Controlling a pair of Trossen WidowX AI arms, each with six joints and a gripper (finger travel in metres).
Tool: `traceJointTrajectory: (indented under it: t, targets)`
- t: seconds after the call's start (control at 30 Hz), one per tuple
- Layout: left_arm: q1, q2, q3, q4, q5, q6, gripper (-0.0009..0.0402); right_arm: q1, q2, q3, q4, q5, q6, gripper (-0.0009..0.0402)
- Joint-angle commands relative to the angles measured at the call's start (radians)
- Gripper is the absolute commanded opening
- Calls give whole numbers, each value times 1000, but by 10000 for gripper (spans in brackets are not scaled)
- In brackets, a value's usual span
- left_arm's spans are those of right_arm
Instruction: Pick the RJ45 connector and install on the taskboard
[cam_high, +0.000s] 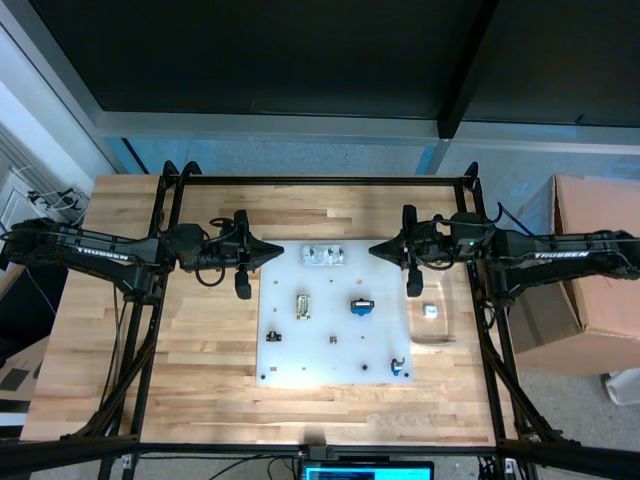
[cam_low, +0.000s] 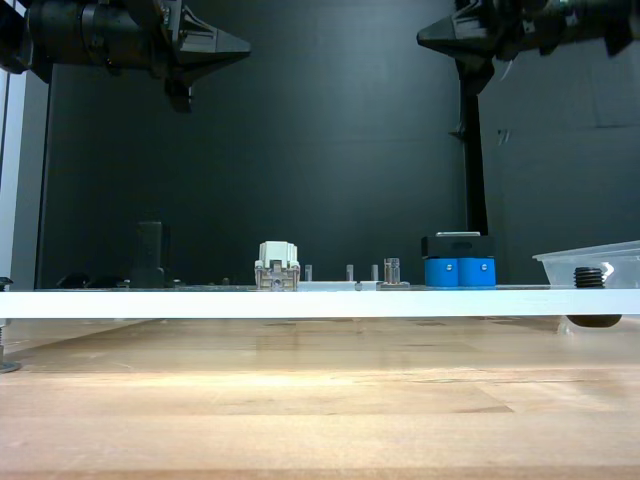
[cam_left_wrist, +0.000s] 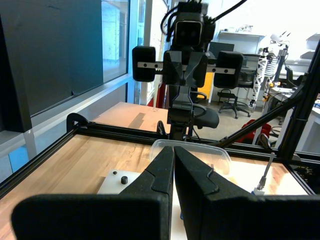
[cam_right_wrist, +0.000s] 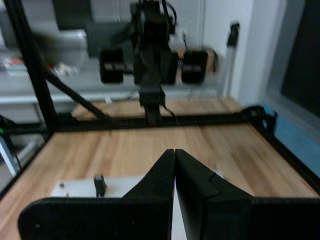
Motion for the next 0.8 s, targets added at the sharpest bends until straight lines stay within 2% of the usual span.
traceJointTrajectory:
  t: [0.03, 0.4, 0.8]
  targets:
    - [0, 0, 0, 0, 0, 0, 0, -21, 0, -56, 103, -35, 5, 0]
    - [0, 0, 0, 0, 0, 0, 0, -29, 1, -150, 240, -42, 12, 0]
    - [0, 0, 0, 0, 0, 1, 0, -31, 1, -119, 221, -59, 47, 0]
